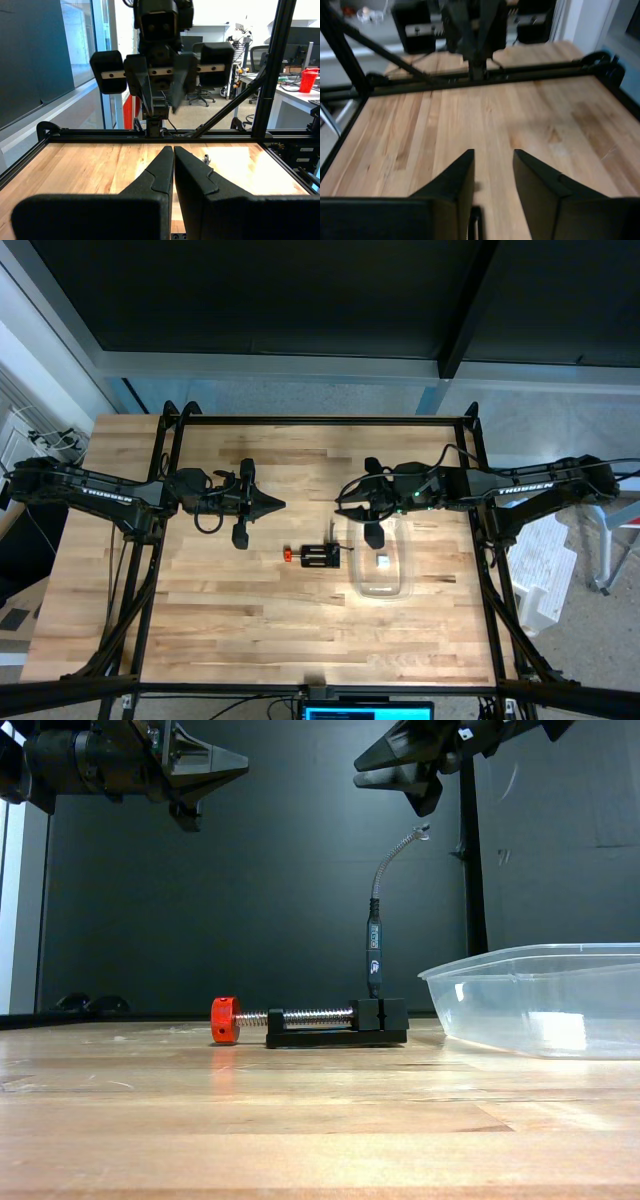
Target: Pick the USB-C connector and install on taskboard
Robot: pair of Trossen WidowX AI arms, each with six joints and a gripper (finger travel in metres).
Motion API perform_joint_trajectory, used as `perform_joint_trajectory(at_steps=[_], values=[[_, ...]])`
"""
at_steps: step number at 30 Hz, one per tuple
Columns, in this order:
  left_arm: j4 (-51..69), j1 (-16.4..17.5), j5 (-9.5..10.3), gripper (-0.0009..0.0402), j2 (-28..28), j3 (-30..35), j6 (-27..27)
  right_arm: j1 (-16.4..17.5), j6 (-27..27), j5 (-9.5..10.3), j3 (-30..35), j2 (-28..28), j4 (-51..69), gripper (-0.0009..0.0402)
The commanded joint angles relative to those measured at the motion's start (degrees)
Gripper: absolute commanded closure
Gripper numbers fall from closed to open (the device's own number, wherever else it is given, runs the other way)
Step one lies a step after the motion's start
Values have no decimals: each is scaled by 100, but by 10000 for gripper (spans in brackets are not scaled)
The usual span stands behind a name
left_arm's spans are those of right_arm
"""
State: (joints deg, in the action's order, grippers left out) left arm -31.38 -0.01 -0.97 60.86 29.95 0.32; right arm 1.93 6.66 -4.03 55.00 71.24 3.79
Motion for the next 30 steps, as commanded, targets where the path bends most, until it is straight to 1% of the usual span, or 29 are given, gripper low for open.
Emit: perform_joint_trajectory(at_steps=[1, 2, 6, 9, 12, 15, 20, 30], values=[[0, 0, -2, 393, 0, 0, 0, -101, -87, 319, -308, -205, -470, 340], [0, 2, -2, 393, 0, 0, 0, -127, -98, 407, -407, -271, -621, 351], [0, 2, 0, 393, 0, 0, 0, -251, -118, 411, -750, -505, -1036, 396], [0, 0, 0, 393, 0, 0, 0, -284, -120, 411, -1045, -678, -1502, 388], [0, 0, -2, 393, 0, 0, 0, -286, -118, 411, -1362, -835, -2017, 395], [0, 0, -2, 393, 0, 0, 0, -308, -111, 409, -1652, -960, -2452, 392], [0, 0, -2, 393, 0, 0, 0, -308, -114, 361, -1993, -1082, -3032, 393], [0, 0, -2, 393, 0, 0, 0, -308, -212, 363, -2092, -1075, -3156, 393]])
